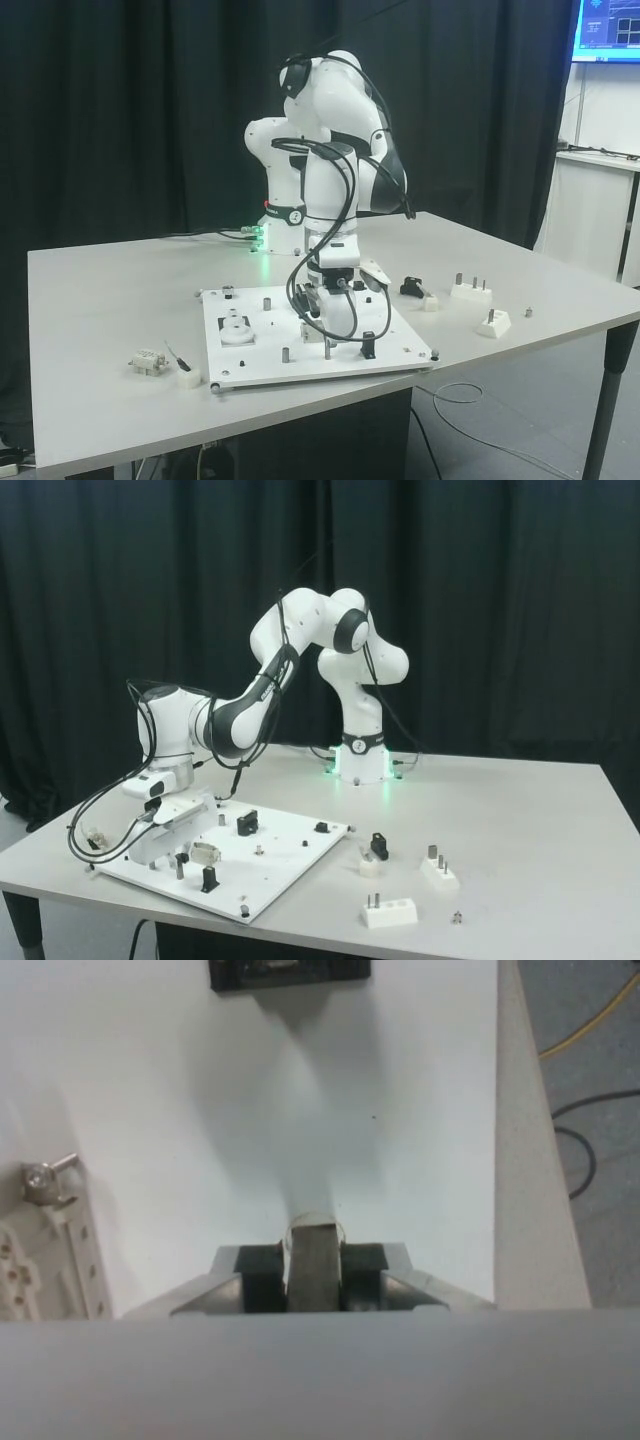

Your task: Insert square peg 3.

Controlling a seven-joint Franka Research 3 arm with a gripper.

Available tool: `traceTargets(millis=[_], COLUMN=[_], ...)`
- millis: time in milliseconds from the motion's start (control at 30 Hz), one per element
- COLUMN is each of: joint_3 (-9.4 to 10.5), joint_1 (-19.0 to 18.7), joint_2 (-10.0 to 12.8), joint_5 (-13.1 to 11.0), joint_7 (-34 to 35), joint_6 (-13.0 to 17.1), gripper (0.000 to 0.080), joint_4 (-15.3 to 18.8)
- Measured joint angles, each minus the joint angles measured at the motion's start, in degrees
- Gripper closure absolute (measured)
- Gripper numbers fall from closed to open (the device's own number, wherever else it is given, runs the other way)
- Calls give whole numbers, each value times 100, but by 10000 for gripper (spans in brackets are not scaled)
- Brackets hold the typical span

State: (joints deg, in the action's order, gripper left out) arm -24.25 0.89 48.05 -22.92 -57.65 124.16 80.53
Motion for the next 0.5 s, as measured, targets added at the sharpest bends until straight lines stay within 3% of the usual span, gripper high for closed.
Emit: traceTargets(millis=[500], joint_3=[2], joint_1=[-4], joint_2=[-28], joint_5=[-8], joint_7=[4], joint_6=[66], gripper=[688], joint_4=[63])
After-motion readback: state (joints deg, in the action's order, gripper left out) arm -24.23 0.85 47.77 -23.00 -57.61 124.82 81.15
